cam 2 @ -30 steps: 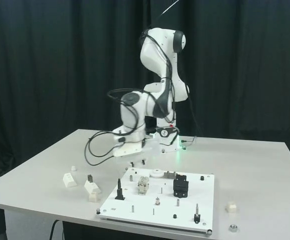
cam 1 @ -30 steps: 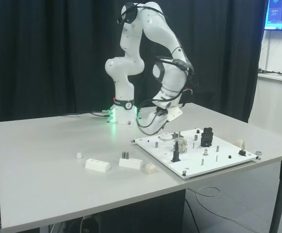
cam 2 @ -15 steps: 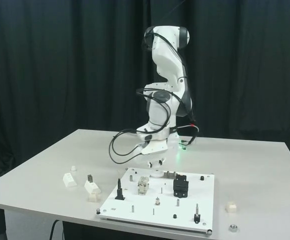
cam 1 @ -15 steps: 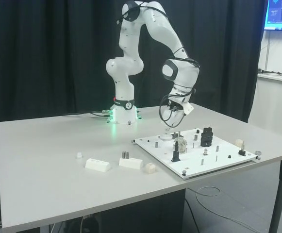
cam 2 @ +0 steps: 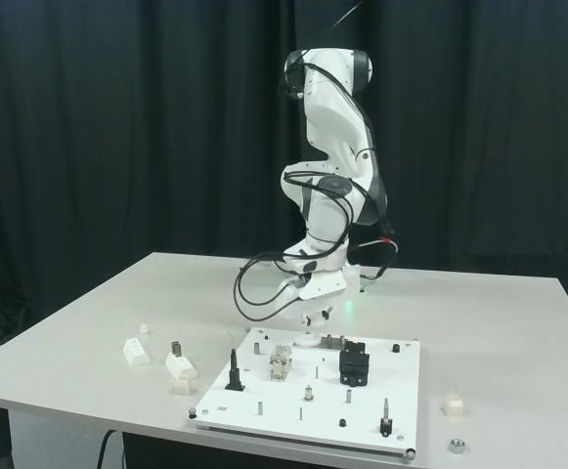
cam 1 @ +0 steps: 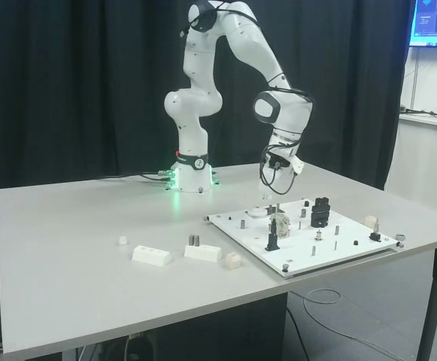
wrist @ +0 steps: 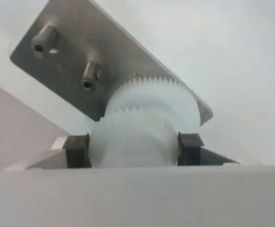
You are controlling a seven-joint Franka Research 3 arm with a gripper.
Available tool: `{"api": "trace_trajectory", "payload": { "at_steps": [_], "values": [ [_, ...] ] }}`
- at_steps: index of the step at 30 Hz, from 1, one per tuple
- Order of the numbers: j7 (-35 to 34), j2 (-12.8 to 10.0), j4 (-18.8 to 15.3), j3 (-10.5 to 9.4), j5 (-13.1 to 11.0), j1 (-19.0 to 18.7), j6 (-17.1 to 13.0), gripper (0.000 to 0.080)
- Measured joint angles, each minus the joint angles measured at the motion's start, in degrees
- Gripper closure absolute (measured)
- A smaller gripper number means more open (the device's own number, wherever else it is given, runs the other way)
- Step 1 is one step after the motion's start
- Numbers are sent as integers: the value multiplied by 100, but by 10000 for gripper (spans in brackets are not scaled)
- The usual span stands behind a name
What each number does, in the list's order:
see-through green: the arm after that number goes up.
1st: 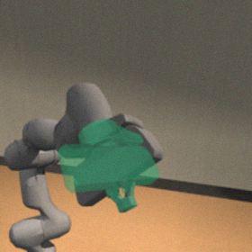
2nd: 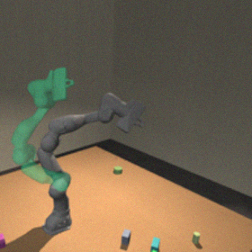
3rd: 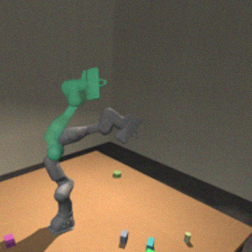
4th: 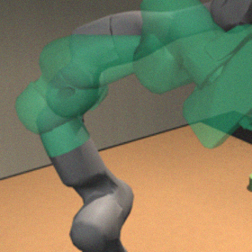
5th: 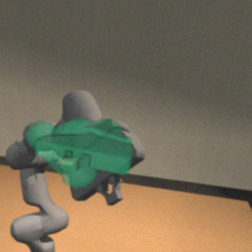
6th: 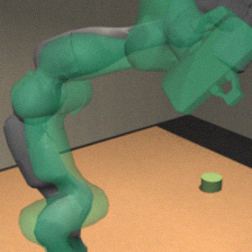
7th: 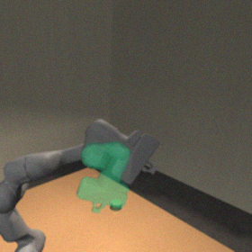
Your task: Insert medium gear.
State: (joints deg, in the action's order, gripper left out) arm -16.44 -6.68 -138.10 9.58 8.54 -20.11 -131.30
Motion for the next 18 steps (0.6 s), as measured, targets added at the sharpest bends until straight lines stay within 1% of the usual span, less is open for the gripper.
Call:
{"api": "trace_trajectory", "payload": {
  "at_steps": [10, 18],
  "values": [
    [96, -1, -20, -131, 23, 0, 47, 406],
    [99, -13, -27, -249, 134, 0, 121, 406]
  ]
}}
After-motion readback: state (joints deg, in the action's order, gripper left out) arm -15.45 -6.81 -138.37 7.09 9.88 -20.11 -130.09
